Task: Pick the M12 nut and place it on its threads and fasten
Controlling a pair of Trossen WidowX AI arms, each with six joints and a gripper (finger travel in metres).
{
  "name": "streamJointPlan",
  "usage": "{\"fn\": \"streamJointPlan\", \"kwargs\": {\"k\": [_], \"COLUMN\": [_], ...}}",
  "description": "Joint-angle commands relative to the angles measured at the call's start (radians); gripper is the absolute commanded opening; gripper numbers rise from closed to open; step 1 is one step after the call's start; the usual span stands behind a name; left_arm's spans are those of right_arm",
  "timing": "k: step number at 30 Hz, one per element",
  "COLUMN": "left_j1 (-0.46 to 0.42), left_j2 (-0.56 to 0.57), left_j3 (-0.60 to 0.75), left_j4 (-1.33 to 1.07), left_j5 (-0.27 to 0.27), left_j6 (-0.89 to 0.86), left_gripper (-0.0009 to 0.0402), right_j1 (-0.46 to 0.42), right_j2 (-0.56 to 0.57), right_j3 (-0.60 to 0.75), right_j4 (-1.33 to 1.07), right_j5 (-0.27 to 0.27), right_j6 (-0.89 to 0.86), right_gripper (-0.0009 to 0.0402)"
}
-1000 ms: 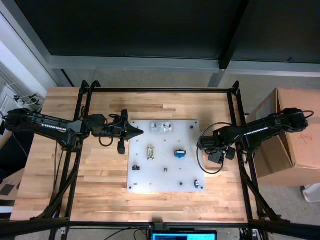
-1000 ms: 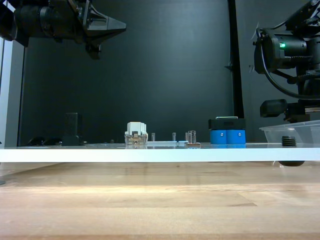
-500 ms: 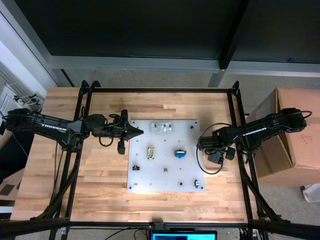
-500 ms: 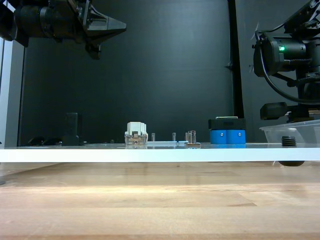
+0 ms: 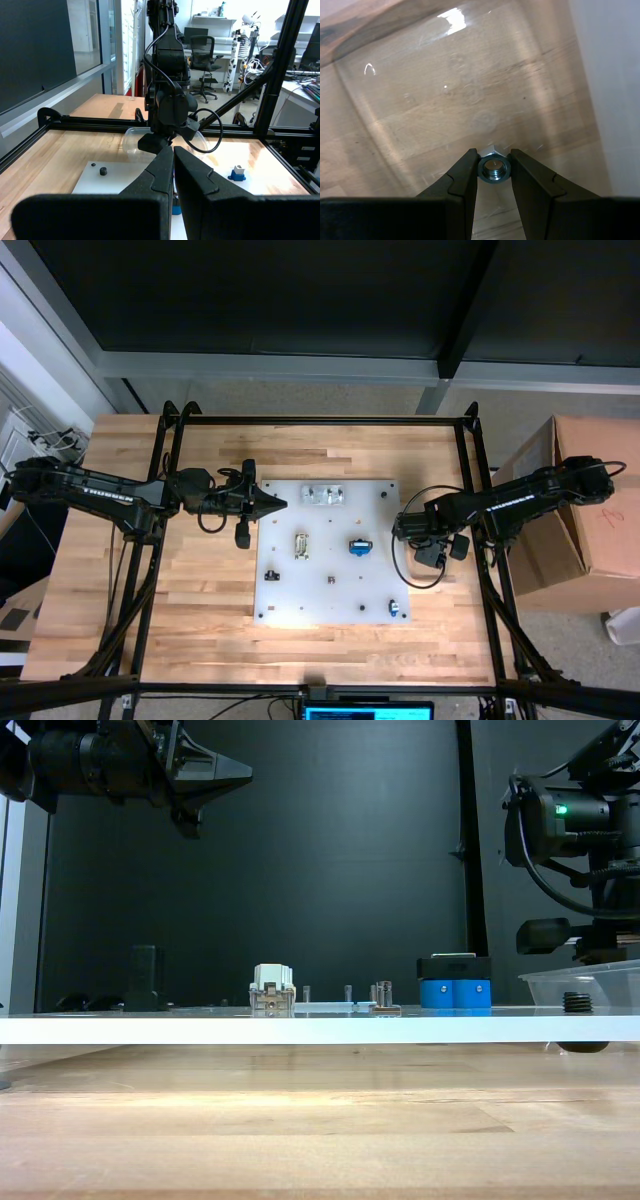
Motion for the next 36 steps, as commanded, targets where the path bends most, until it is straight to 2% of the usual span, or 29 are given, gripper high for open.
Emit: {"fn": "streamJointPlan", "kwargs": {"k": [1, 10, 21, 27, 36], "left_j1": [0.0, 0.0, 0.0, 0.0, 0.0], "left_j2": [0.0, 0.0, 0.0, 0.0, 0.0], "left_j3": [0.0, 0.0, 0.0, 0.0, 0.0], "left_j4": [0.0, 0.0, 0.0, 0.0, 0.0], "left_j5": [0.0, 0.0, 0.0, 0.0, 0.0], "left_j6": [0.0, 0.0, 0.0, 0.0, 0.0], "left_gripper": [0.0, 0.0, 0.0, 0.0, 0.0], "right_j1": [0.001, 0.022, 0.185, 0.251, 0.328], "right_j2": [-0.007, -0.03, -0.003, 0.113, 0.361], "right_j3": [0.011, 0.153, 0.299, 0.42, 0.682], "right_j4": [-0.006, -0.188, -0.248, -0.254, -0.278], "right_j5": [0.0, 0.0, 0.0, 0.003, 0.009], "right_j6": [0.001, 0.001, -0.034, -0.054, -0.061], "right_gripper": [0.0039, 0.0026, 0.0027, 0.0029, 0.0029]}}
